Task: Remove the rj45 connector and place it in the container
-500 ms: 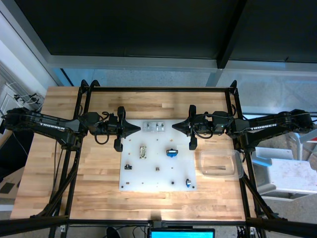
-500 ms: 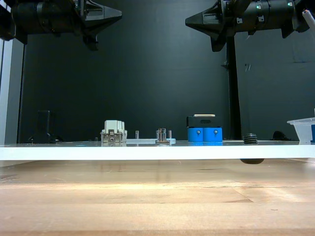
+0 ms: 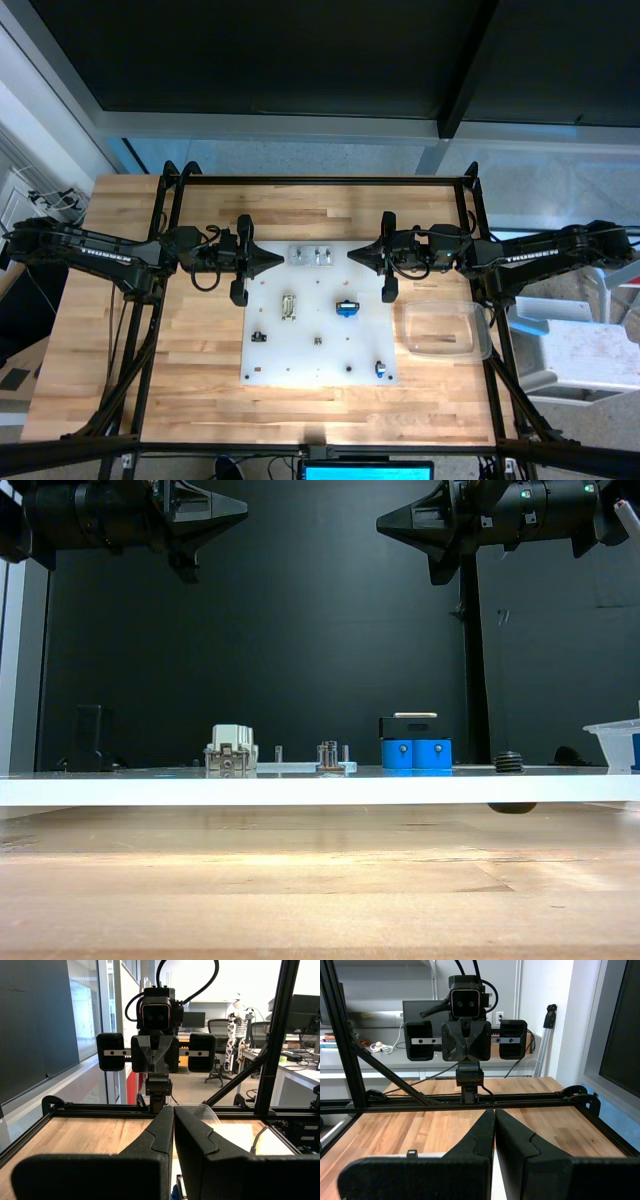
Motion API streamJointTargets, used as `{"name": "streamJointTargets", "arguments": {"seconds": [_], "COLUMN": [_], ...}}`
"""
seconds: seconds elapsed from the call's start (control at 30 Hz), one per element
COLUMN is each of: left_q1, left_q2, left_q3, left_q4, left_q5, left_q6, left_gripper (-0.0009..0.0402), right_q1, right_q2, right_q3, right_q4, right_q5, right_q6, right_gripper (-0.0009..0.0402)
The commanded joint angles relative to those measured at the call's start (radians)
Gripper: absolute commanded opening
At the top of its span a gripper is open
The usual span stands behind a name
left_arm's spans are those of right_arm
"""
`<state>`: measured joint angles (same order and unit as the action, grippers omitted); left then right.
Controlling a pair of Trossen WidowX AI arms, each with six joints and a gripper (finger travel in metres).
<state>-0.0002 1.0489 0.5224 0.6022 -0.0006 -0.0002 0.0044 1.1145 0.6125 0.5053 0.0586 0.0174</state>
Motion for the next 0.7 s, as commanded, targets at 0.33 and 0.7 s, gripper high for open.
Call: {"name": "streamJointTargets", "arguments": {"seconds": [0.33,0.7], "left_q1": [0.000,0.000], "left_q2": [0.000,0.000], "left_q3": [0.000,0.000], "left_q4": [0.000,0.000], "left_q5": [0.000,0.000], "left_q6": [0.000,0.000], "left_gripper": [0.0000,0.0000], "right_q1": [0.000,0.020], "right_q2": [0.000,0.016], "right_q3": [0.000,0.203], "right_q4": [-0.005,-0.608], "right_q5": [0.000,0.001], "right_q6": [0.017,0.050], "right_gripper": [0.0000,0.0000]}}
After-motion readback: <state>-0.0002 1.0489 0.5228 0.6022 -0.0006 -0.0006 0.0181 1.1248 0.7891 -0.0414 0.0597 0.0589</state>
